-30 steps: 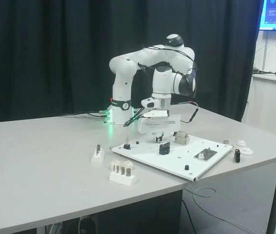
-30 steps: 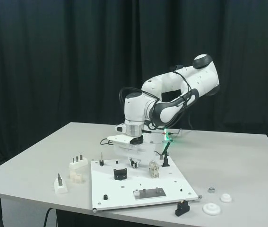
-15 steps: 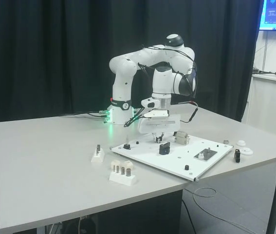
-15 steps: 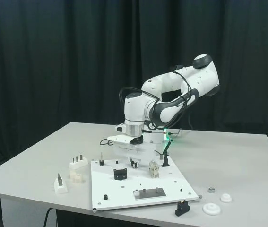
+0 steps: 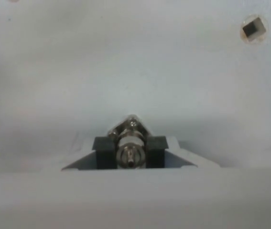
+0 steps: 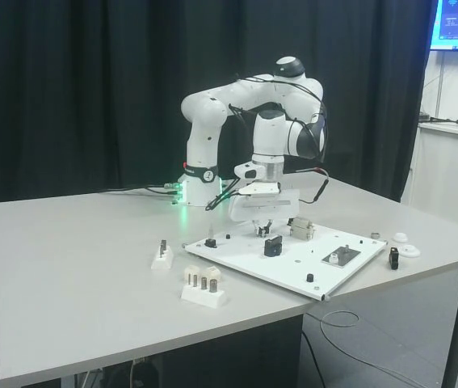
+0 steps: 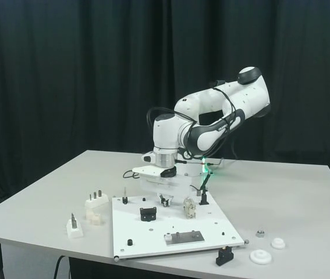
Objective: Insert BNC.
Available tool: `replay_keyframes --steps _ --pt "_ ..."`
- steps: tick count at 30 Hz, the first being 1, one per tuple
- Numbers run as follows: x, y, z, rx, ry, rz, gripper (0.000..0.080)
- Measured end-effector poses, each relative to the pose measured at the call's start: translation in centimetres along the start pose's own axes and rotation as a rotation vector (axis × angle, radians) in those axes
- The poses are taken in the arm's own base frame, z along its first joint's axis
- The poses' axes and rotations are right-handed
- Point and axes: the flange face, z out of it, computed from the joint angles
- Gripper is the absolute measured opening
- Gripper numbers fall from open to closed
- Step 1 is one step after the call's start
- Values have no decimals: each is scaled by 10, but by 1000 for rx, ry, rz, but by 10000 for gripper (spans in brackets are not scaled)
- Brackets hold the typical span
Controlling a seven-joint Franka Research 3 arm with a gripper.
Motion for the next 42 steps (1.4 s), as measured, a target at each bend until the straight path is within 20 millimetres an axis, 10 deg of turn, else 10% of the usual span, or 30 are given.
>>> replay_keyframes --steps 42 --pt "0 0 1 -3 4 -245 126"
